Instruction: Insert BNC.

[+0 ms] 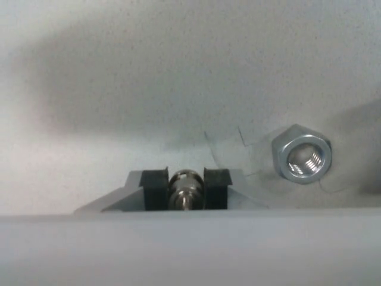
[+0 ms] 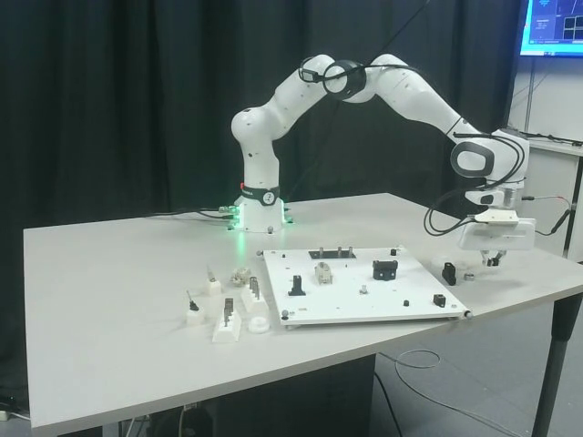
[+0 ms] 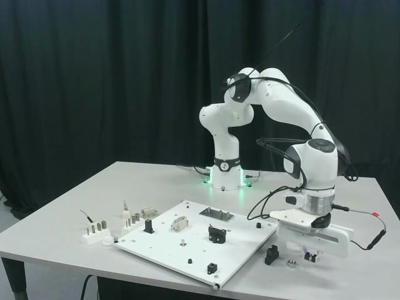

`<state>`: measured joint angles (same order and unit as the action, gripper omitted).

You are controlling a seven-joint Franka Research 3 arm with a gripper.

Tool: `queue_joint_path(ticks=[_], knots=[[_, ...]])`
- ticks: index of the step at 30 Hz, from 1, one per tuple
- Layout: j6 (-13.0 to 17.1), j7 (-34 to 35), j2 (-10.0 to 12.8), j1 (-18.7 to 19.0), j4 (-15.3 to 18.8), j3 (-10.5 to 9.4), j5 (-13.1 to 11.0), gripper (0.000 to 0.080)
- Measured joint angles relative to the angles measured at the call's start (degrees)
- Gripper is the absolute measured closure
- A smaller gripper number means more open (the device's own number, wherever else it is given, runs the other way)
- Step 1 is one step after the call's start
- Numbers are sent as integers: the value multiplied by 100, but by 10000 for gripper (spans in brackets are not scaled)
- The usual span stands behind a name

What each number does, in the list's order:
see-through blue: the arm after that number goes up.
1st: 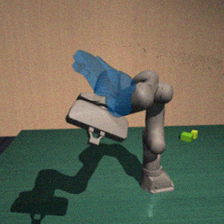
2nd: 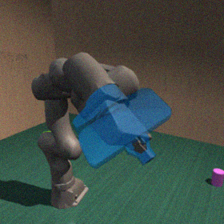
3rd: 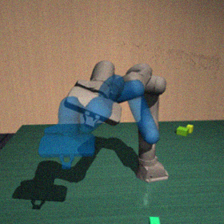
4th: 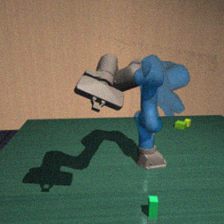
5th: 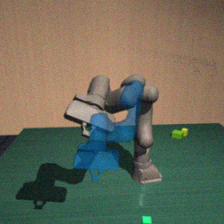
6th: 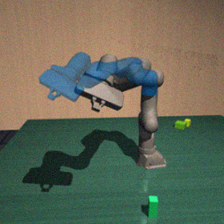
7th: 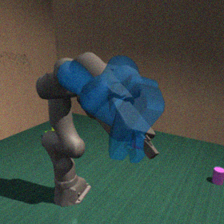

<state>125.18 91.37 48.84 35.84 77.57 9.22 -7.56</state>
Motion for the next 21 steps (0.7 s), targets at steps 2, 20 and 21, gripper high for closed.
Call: queue_joint_path(ticks=[2,20,21], knots=[[0,-2,0,0,-3,1,0,682],[0,-48,-1,0,-22,9,0,682],[0,-54,-1,0,-22,12,0,682]])
